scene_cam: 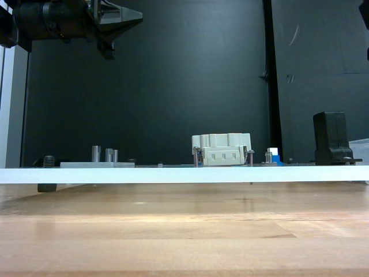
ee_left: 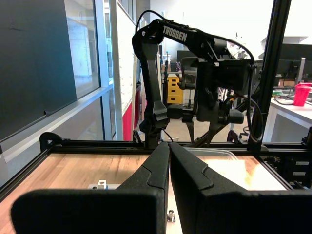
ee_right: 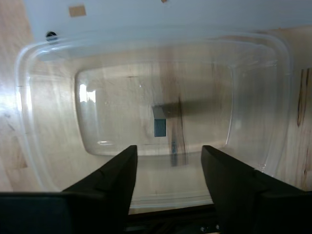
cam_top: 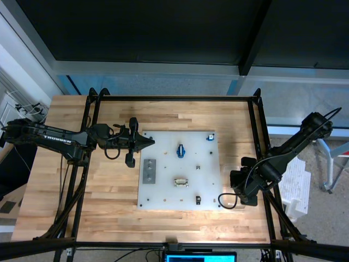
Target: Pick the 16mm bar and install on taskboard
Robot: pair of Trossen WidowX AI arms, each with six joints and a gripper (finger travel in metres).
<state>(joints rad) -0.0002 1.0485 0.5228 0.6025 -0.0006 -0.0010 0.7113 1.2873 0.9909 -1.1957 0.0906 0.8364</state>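
16mm bar (ee_right: 160, 122) lies flat on the floor of the clear tray (ee_right: 24, 112), straight under the right gripper (ee_right: 169, 148) w/ air between them. That gripper's fingers are spread wide and grasp nothing; bar sits nearer one finger than the other. Tray is on the table (cam_top: 98, 207) just beside the taskboard (cam_top: 163, 191), at its right edge.

The left gripper (cam_top: 150, 141) hangs high over the board's far-left corner, well apart from the bar. Its fingers are pressed together to a point, nothing visible btwn them.

On the board: grey block (cam_top: 149, 170) w/ pegs near the left edge, blue knob (cam_top: 181, 151) further back, white connector (cam_top: 181, 182) approx. mid-board.

Way down from right gripper to bar is open; only the tray's walls ring it.

Bar is small and blurry in the right wrist view, part grey, part bluish. A thin dark streak (ee_right: 174, 146) runs beside it; can't tell if shadow or object. Tray hardly shows in the high view, under the right arm. Low view shows neither bar nor tray.
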